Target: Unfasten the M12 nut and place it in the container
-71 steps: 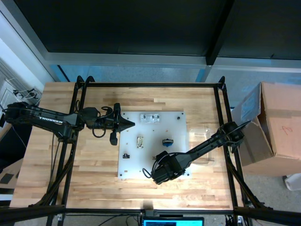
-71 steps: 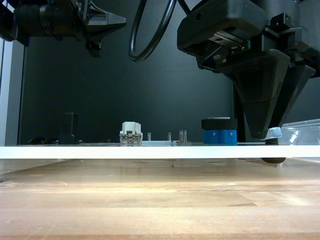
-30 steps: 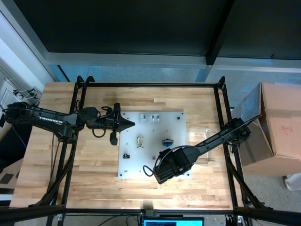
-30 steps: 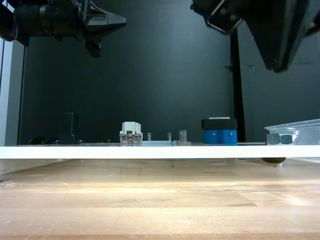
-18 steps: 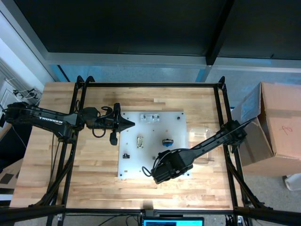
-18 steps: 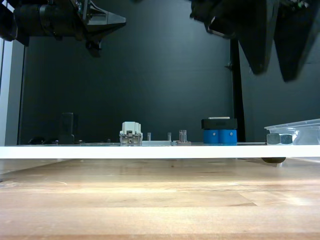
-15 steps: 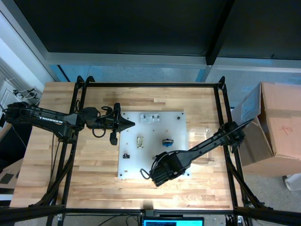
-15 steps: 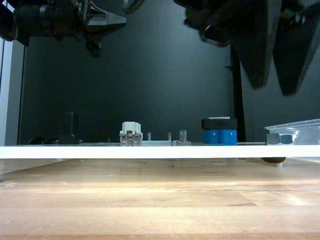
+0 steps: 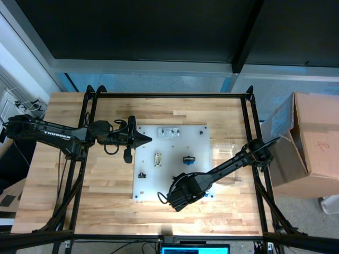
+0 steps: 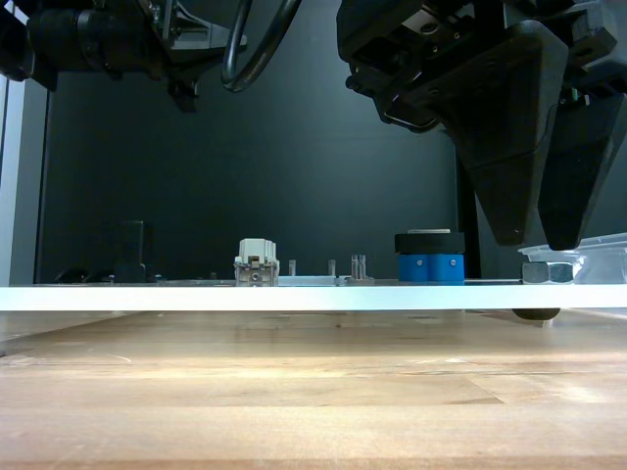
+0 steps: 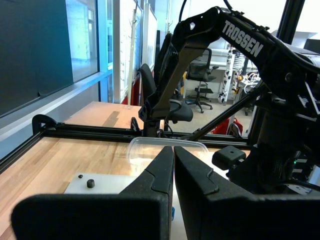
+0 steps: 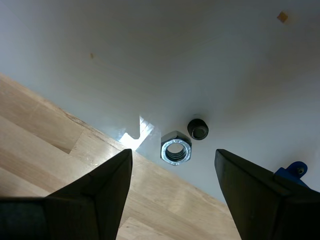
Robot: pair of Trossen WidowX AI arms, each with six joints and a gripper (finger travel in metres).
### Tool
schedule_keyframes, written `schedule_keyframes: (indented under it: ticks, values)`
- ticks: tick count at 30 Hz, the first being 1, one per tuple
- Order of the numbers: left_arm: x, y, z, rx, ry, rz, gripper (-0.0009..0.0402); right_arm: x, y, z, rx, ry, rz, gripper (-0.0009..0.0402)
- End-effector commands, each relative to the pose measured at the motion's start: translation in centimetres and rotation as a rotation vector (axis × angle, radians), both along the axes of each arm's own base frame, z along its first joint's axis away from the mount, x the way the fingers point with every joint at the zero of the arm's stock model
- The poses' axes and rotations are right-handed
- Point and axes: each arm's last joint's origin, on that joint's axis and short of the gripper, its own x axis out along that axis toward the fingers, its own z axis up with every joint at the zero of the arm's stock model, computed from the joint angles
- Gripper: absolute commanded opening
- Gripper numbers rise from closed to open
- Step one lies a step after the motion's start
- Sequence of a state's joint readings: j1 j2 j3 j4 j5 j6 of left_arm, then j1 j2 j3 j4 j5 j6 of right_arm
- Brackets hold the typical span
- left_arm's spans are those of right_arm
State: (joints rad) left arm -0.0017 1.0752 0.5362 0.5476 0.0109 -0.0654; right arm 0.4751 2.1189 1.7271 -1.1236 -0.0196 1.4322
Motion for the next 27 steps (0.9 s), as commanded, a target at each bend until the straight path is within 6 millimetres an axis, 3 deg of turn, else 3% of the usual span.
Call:
schedule_keyframes:
  ticks: [1, 13, 27]
  values:
    - [0.0, 0.0, 0.0, 0.000, 0.000, 0.000, 0.0000, 0.1, 0.0, -0.4, 0.005, -0.011, 0.004, 0.0209]
    - [0.0, 0.0, 0.0, 0.000, 0.000, 0.000, 0.0000, 0.0, -0.2, -1.6, -0.014, -0.033, 0.006, 0.0168]
    - [0.0, 0.0, 0.0, 0.000, 0.000, 0.000, 0.0000, 0.0, -0.2, -1.6, -0.013, -0.035, 0.007, 0.0033]
